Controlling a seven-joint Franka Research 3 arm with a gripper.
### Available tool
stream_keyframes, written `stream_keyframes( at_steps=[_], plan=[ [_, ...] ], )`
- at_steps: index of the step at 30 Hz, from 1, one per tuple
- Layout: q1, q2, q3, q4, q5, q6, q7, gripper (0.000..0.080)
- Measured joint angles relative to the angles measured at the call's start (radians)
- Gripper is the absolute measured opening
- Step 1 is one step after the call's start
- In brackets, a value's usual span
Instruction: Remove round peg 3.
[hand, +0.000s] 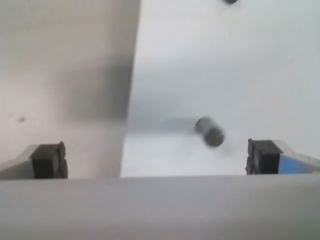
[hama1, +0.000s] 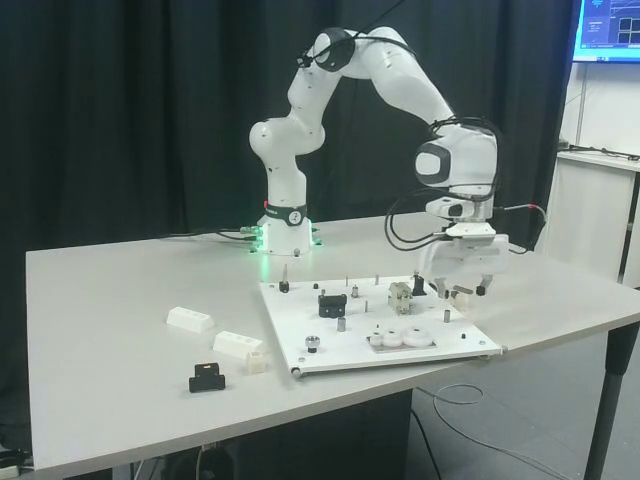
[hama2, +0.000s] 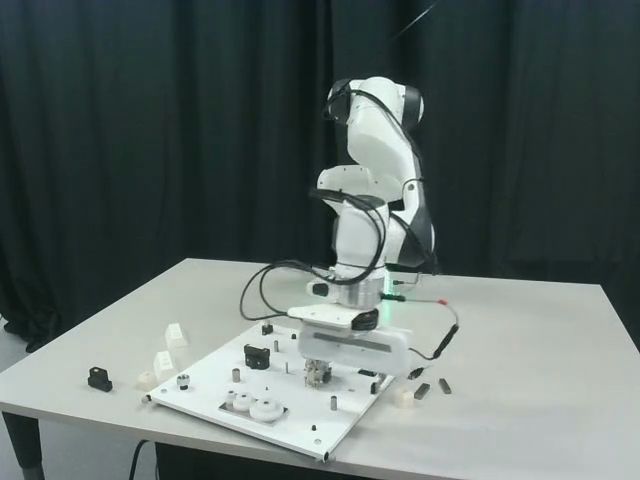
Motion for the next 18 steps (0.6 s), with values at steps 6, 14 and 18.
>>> stream_keyframes(
  at_steps=[6,14,18],
  plan=[
    [-0.051,0.027,0.028,0.034,0.003,-0.004,-0.008,0.08],
    [-0.087,0.055,0.045,0.061,0.01,-0.017,-0.019,0.08],
    [-0.094,0.065,0.046,0.069,0.019,-0.029,-0.036,0.08]
  ],
)
